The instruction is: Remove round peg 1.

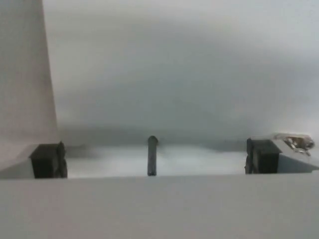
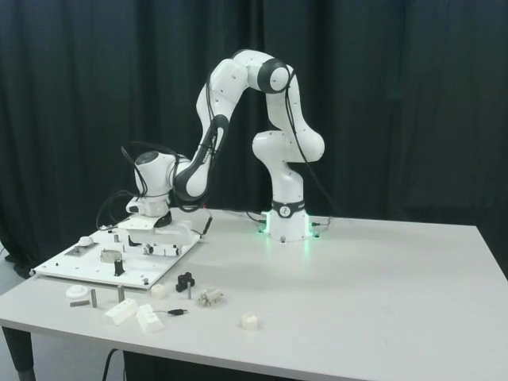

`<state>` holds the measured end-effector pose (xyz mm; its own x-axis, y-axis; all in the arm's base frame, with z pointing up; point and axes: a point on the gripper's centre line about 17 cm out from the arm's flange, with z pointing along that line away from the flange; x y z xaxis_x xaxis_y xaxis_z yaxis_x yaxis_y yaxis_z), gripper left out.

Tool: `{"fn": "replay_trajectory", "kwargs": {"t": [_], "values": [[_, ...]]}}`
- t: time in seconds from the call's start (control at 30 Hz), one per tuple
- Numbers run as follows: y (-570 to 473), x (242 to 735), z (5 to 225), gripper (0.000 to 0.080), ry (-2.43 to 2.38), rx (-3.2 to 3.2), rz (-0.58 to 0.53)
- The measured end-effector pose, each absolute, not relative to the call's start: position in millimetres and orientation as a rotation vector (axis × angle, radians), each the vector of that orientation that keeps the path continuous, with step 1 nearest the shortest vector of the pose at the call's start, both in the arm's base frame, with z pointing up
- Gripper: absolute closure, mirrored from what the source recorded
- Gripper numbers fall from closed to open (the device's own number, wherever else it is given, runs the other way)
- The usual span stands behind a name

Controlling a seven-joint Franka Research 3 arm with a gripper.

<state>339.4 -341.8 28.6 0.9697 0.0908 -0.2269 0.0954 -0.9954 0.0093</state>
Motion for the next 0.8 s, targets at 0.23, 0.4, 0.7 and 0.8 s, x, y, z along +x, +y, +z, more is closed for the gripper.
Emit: {"fn": "replay_trajectory", "kwargs": {"t": [0.23, 0.4, 0.7, 0.8], "values": [[-338.8, 336.2, 24.4, 0.0003, 0.137, 3.105, -0.351], [-337.7, 336.7, 23.3, 0.0003, 0.123, 3.111, -0.344], [-336.2, 338.2, 22.8, 0.0266, 0.089, 3.122, -0.327], [-336.2, 338.5, 22.8, 0.0266, 0.076, 3.125, -0.321]]}}
